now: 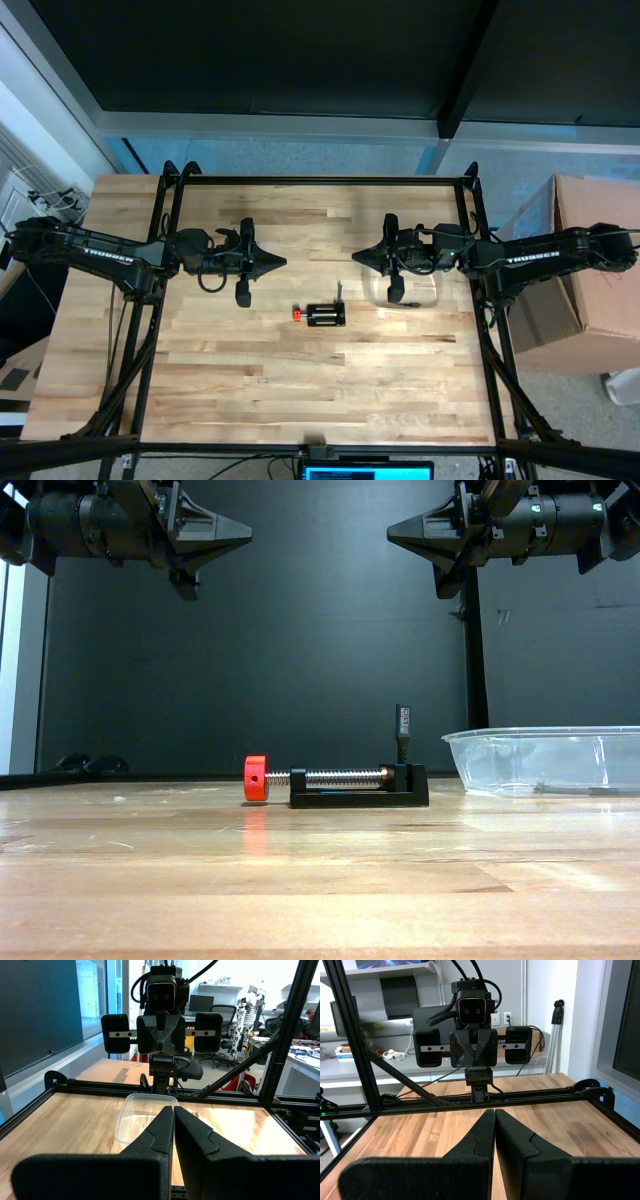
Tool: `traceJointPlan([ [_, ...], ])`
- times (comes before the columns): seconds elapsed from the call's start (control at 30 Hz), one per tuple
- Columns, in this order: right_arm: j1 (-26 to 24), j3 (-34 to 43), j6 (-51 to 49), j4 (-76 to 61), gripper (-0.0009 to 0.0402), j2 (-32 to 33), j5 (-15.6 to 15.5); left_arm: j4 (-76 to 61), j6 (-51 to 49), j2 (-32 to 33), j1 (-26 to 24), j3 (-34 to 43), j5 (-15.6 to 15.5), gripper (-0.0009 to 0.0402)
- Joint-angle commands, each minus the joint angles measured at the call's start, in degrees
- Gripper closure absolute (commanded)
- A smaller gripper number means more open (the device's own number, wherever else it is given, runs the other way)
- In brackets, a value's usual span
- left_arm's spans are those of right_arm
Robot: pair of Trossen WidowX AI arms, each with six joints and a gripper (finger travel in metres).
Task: Remove the USB-C connector from the USB-C receptacle and place in the container
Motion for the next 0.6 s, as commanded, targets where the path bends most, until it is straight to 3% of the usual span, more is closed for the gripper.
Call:
traceJointPlan([
  [0.03, 0.0, 0.1, 0.0, -0.3, 0.0393, 0.0, 0.0, 0.0, 0.0, 0.0, 0.0, 0.0, 0.0, 0.0393],
  [0.6, 0.0, 0.0, 0.0, -2.9, 0.0393, 0.1, 0.0, 0.0, 0.0, 0.0, 0.0, 0.0, 0.0, 0.0393],
])
